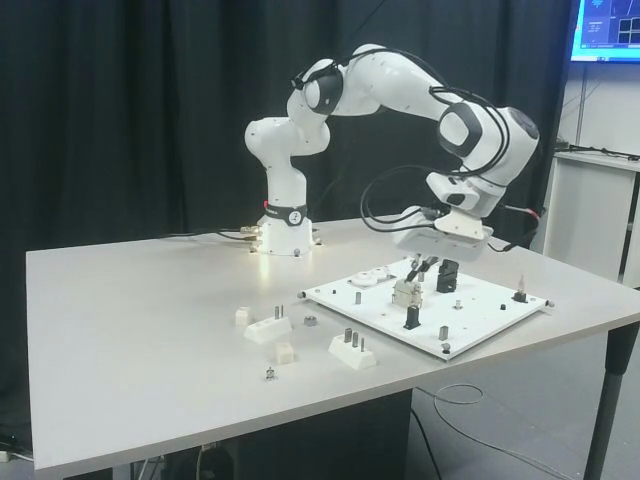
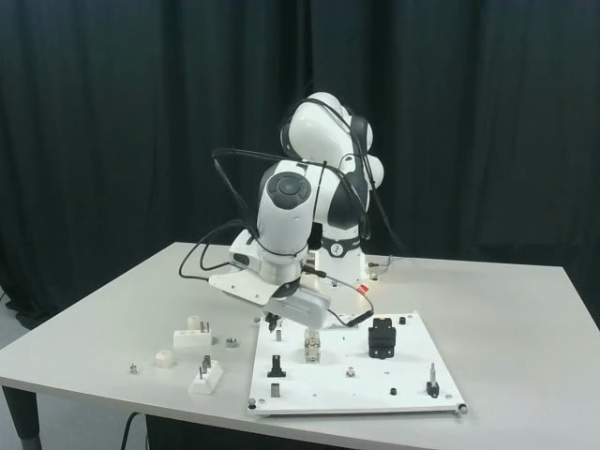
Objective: Insert USB.
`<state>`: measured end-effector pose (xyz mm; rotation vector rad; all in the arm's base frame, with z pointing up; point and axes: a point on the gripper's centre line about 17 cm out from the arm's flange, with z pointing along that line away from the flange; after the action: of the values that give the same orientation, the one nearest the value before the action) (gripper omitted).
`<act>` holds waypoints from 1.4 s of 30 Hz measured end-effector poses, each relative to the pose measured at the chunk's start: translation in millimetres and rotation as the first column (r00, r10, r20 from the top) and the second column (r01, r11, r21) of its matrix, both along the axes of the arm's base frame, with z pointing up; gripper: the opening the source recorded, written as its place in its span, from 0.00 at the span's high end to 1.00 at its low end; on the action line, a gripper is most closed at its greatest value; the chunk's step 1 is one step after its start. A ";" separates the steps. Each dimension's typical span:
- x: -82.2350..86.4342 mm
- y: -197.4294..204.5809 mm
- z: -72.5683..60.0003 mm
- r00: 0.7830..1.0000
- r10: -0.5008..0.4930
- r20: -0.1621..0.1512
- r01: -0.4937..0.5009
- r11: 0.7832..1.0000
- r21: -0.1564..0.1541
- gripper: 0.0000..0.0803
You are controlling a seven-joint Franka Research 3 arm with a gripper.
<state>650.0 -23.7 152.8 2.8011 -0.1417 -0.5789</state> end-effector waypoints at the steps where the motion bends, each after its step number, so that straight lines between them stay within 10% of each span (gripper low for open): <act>1: 0.6 0.3 0.5 1.000 0.006 0.001 -0.006 1.000 0.001 0.94; 28: -12.3 -18.8 -13.0 0.992 0.126 0.007 -0.126 0.992 0.030 0.94; 42: -9.6 -18.0 -24.7 0.970 0.207 0.128 -0.216 0.975 0.061 0.94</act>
<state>640.4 -41.7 128.0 2.8737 0.1568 -0.3707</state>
